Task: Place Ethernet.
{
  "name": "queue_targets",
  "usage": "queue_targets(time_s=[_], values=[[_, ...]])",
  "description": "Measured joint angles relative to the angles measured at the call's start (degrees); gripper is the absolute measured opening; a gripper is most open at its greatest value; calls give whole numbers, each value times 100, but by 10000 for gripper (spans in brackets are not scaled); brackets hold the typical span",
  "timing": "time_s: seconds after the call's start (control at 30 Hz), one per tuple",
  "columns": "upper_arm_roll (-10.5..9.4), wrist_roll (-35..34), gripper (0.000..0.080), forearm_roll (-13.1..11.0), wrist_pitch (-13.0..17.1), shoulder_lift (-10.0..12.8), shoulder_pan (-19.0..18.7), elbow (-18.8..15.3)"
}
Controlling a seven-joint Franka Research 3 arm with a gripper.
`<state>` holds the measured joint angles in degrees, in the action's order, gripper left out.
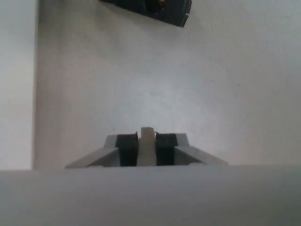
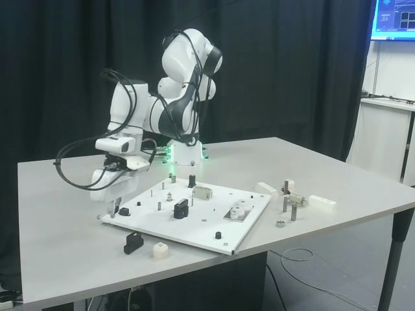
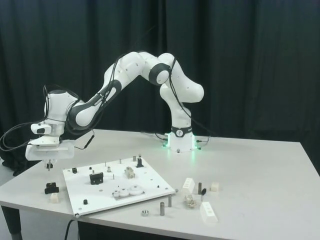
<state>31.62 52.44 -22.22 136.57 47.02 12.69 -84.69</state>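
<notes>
Gripper (image 1: pixel 147 143) is pinched on a small pale plug (image 1: pixel 147 141), prob. the Ethernet connector, held upright between the black pads (image 1: pixel 126 148). Arm (image 3: pixel 100 100) reaches out w/ the gripper hovering just above the white board (image 2: pixel 194 223), at the board's far corner from the arm's base (image 3: pixel 181 142). Black socket block (image 1: pixel 150 9) sits on the board, a little way off from the plug. To do this well: keep the plug vertical, centre it over the socket, lower slowly; any tilt would likely jam it.
</notes>
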Motion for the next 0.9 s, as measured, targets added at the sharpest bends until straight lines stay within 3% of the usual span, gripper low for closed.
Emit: queue_targets(time_s=[0.53,0.57,0.73,0.77,0.9], values=[[-153,0,76,0,-234,155,194,233],[-153,0,364,0,-242,159,195,240],[-154,0,364,0,-294,161,198,262],[-154,0,649,0,-307,161,199,269],[-154,0,649,0,-340,161,203,293]])
